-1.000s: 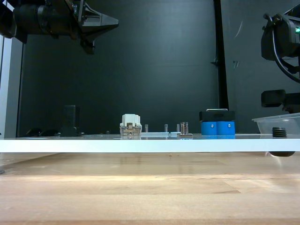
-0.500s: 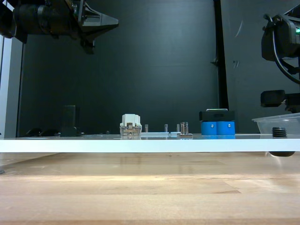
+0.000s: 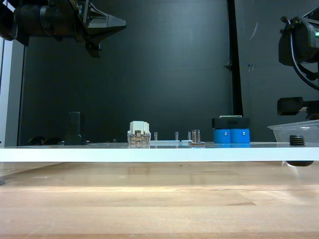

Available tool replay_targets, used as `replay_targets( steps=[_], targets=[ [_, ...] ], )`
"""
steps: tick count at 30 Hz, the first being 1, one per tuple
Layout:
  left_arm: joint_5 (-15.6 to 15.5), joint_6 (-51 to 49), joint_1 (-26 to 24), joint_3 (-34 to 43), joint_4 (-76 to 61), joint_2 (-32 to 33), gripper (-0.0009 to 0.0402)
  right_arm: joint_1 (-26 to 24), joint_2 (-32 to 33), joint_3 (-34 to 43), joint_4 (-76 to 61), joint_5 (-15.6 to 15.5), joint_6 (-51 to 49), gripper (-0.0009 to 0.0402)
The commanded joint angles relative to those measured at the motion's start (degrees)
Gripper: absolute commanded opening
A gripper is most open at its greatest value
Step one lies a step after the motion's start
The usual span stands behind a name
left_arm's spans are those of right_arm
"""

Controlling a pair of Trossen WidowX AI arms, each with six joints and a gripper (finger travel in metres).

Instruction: Pick the M12 nut and place it on its threads and fasten

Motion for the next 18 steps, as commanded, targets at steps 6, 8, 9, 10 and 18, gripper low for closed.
replay_targets(
  steps=[6,8,9,10,18],
  targets=[
    [0.0,0.0,0.0,0.0,0.0,0.0,0.0000,0.0,-0.1,0.9,-0.6,0.1,0.0,0.0044],
    [0.0,0.0,0.0,0.0,0.0,0.0,0.0000,0.0,-0.1,1.6,-1.4,0.1,0.0,0.0033],
    [0.0,0.0,0.0,0.0,0.0,0.0,0.0000,0.0,-0.1,2.0,-2.0,0.1,0.0,0.0028],
    [0.0,0.0,0.0,0.0,0.0,0.0,0.0000,0.1,-0.1,2.6,-2.7,0.1,0.0,0.0024],
    [0.0,0.0,0.0,0.0,0.0,0.0,0.0000,2.0,0.1,11.0,-10.5,0.1,-1.3,0.0006]
  ],
)
